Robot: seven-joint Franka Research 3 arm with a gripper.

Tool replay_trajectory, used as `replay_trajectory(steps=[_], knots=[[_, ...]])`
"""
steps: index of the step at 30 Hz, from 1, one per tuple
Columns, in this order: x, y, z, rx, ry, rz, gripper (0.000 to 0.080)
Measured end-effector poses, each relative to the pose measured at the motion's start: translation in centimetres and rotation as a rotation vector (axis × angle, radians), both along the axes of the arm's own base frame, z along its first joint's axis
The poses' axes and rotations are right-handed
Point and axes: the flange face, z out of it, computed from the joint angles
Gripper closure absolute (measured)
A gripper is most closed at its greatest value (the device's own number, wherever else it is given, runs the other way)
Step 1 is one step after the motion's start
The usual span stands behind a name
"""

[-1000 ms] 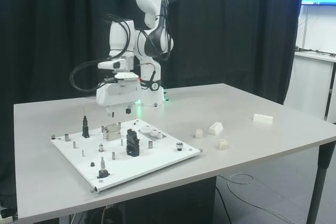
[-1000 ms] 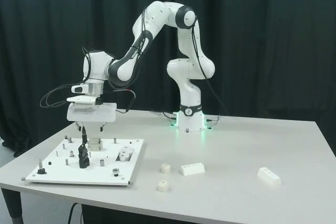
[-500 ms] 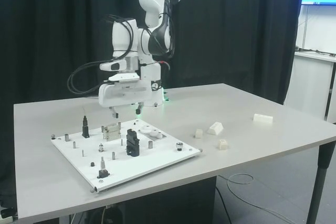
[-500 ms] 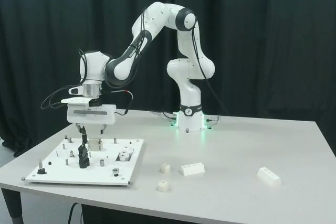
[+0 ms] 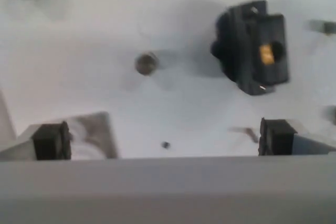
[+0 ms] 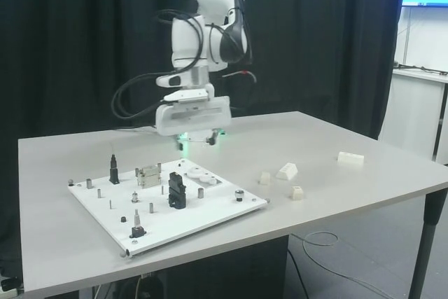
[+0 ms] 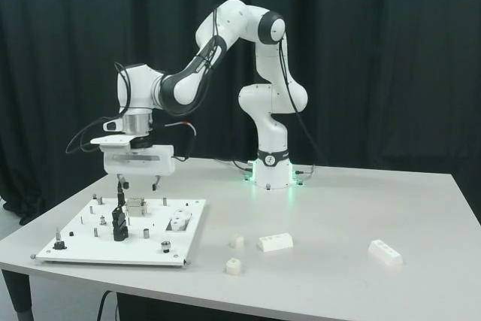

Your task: Remove bolt 4.

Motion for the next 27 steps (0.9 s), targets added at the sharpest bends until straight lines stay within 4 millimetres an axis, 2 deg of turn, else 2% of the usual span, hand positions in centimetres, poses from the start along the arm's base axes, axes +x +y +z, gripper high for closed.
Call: replay_trajectory(steps=[12,20,27], knots=[[2.5,5.1,0.6,0.057,0.027,-0.288,0.0003],[3.4,8.0,0.1,0.087,0.059,-0.475,0.0003],[4.1,10.3,-0.9,0.127,0.081,-0.715,0.0003]])
